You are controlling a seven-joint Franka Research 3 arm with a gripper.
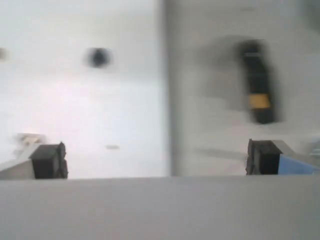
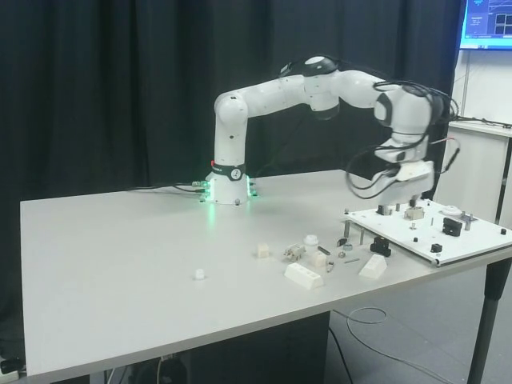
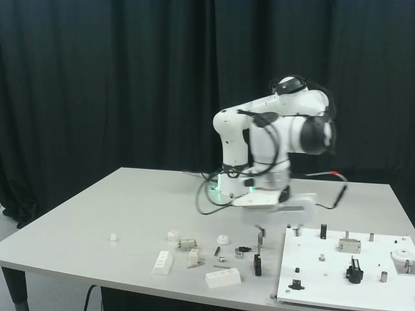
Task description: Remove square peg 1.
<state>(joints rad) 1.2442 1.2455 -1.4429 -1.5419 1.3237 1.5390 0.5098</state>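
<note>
My gripper point(image 1: 155, 159) is open, its two black fingertips point(image 1: 47, 161) far apart with nothing between them. It hangs over the edge of the white board point(image 1: 80, 110), where the board meets the grey table. In the room views the gripper point(image 3: 279, 228) point(image 2: 392, 206) hovers just above the board's point(image 3: 343, 278) corner nearest the arm's base. Small pegs stand on the board, among them a black upright one point(image 3: 323, 231) close behind the gripper. I cannot tell which is square peg 1. A black piece with a lighter band point(image 1: 257, 82) lies on the table beside the board.
Loose parts lie on the table beside the board: white blocks point(image 3: 222, 278) point(image 3: 162, 262), a small black piece point(image 3: 257, 264), a white wedge point(image 2: 372, 266) and a small white cap point(image 2: 198, 274). The board point(image 2: 472, 240) lies at the table's edge.
</note>
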